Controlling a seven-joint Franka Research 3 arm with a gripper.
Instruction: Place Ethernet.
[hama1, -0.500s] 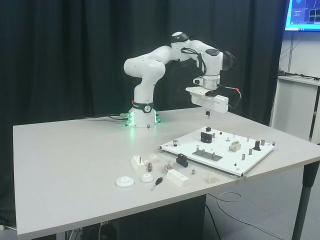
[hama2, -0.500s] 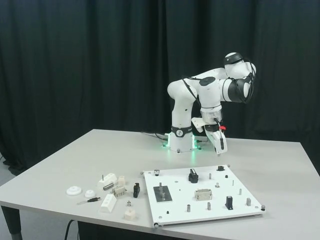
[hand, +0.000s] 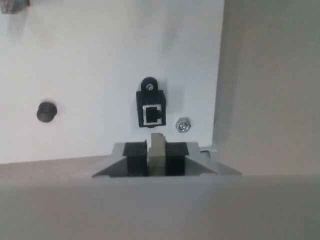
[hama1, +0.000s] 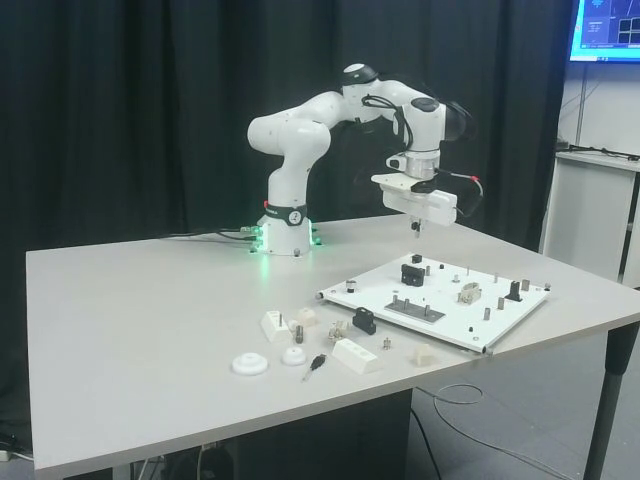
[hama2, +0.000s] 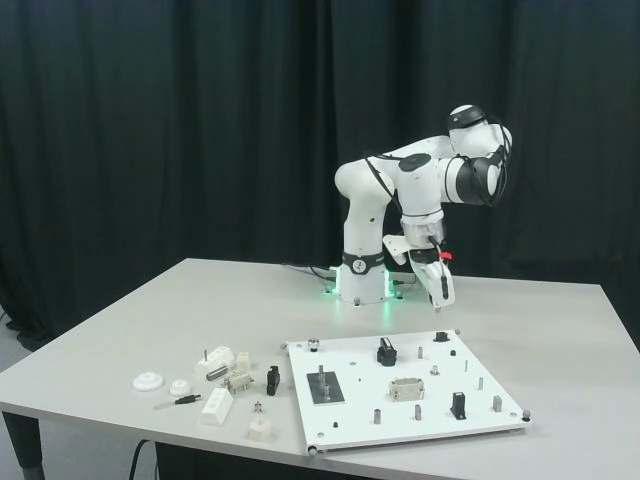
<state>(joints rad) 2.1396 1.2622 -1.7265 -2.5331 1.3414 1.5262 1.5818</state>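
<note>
You have nothing new to log: compared with half a second ago, neither room view shows any difference. The gripper (hama1: 416, 228) hangs at the same height above the white board (hama1: 520, 310), and the loose parts beside that board lie exactly where they were.

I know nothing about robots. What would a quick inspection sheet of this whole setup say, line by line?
Surface: grey table carrying a white board of fittings.
Job's things: plug held in the pincer; black socket on the board, unfilled.
Clutter: loose small parts beside the board.
Grippers: pincer shut on the plug, hanging above the board's far edge.
Cables: one cable loop hangs under the table edge.
Surroundings: black curtain; screen and white cabinet to one side.
</note>
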